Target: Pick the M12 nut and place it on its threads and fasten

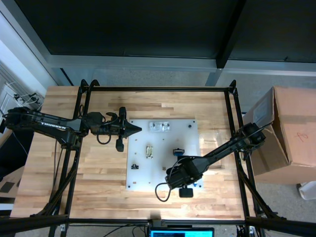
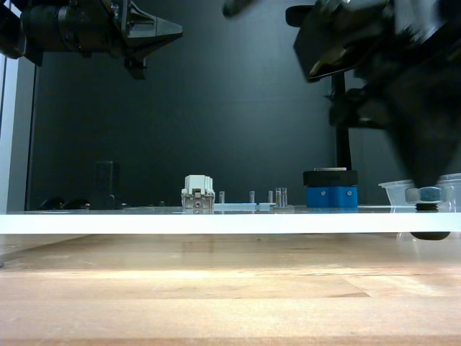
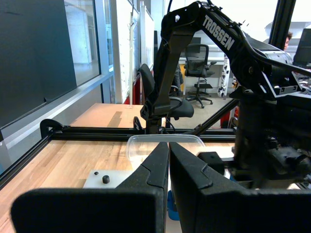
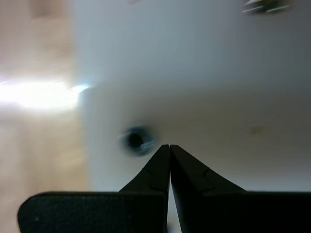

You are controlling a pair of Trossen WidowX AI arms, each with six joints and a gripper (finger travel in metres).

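Wood table (image 1: pixel 108 197), white board (image 1: pixel 143 180) on top. Right gripper (image 4: pixel 169 145) hangs over the board's near right edge, pinched closed on nothing. Nut (image 2: pixel 427 194) sits just beside its tips on its stud (image 2: pixel 430 207), ribs showing. Left gripper (image 1: pixel 137 129), also closed, hovers high over the far left corner.

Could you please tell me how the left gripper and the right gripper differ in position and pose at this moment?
The black left gripper hangs high near the white board's far left corner; the black right gripper is low at its near right edge. The left points level across the board; the right points down beside the small silver nut, which sits free on its short black ribbed stud. Both are shut and empty.
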